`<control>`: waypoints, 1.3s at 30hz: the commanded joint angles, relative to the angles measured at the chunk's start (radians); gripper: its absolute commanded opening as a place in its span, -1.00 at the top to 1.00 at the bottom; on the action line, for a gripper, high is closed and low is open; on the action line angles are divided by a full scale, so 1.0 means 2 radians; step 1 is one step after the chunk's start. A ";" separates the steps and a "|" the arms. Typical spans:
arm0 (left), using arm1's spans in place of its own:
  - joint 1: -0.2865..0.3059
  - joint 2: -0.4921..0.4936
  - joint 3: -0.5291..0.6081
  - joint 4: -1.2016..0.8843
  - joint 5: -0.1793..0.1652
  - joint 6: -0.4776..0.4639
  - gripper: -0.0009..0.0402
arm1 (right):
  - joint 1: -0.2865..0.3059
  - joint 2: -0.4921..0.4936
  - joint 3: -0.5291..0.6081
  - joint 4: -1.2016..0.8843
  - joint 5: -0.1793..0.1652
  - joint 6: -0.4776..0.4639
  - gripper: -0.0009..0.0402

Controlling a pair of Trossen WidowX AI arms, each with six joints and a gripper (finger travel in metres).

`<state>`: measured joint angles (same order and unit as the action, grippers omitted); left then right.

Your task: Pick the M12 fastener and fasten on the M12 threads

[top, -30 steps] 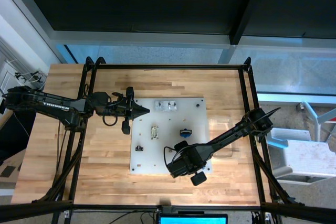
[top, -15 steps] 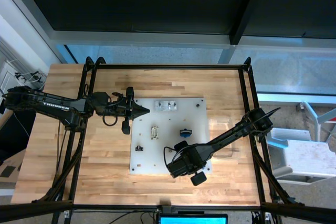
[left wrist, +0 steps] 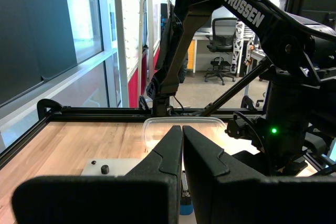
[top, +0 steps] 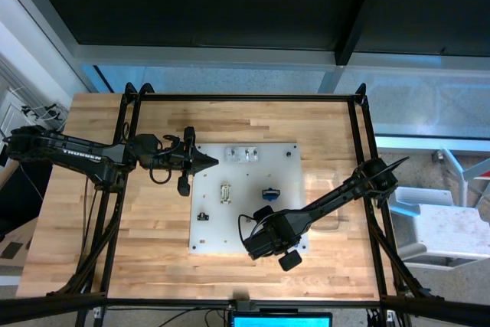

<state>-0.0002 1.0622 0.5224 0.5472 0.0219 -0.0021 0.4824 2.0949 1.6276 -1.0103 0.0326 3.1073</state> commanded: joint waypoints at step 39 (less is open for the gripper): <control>0.000 0.000 0.000 0.000 0.000 0.000 0.96 | 0.001 -0.122 0.000 -0.071 0.015 -0.409 0.33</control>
